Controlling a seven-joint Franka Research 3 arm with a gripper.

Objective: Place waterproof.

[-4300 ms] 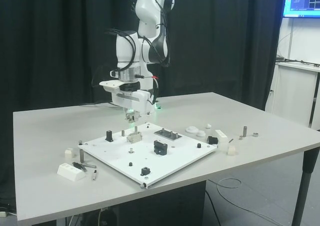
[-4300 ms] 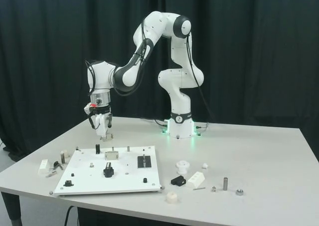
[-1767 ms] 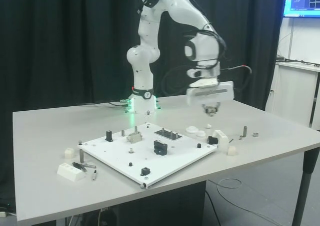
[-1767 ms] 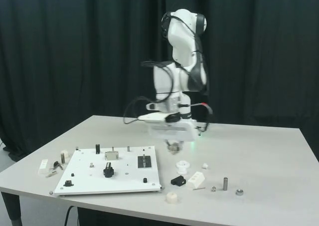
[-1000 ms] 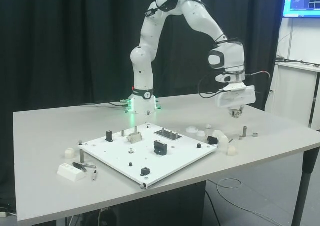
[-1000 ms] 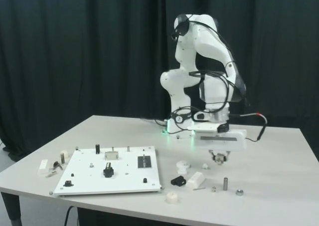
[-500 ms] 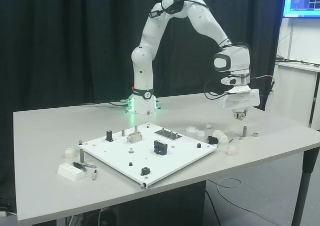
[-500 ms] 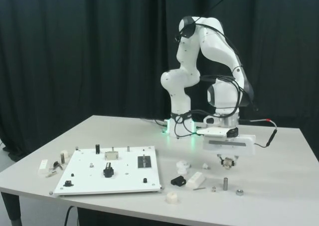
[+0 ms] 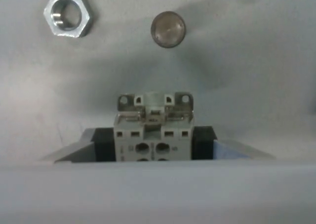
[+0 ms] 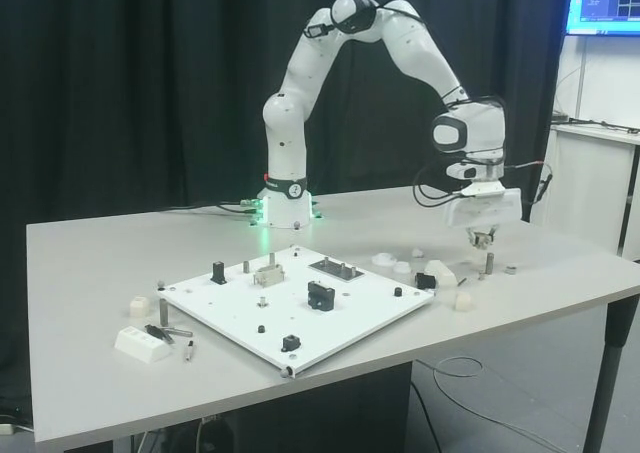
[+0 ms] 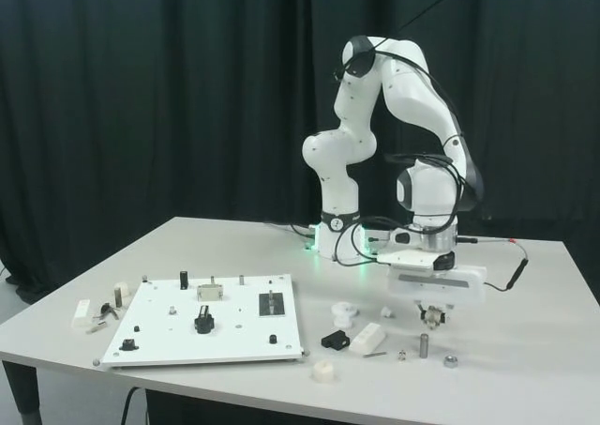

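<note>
My gripper (image 10: 482,237) (image 11: 430,319) hangs low over the right part of the grey table, just above an upright grey peg (image 10: 488,263) (image 11: 424,343). In the wrist view the gripper (image 9: 154,105) is shut, its fingers together with nothing seen between them. The peg's round top (image 9: 168,29) and a grey hex nut (image 9: 66,14) (image 10: 511,269) (image 11: 450,360) lie just beyond the fingertips. A white block part (image 10: 440,270) (image 11: 368,336) lies on the table between the gripper and the white board (image 10: 350,313) (image 11: 234,336). I cannot tell which part is the waterproof one.
The board carries several small black and grey fixtures. Beside it lie a black part (image 10: 425,280) (image 11: 334,340), white round parts (image 10: 390,263) (image 11: 344,312) and a white cap (image 10: 463,299) (image 11: 323,371). More small parts (image 10: 142,341) (image 11: 82,312) sit off the board's other side. A white cabinet (image 10: 590,173) stands past the table.
The arm has swung from above the board's far corner across to the loose parts on the right, and has come down over the peg and nut.
</note>
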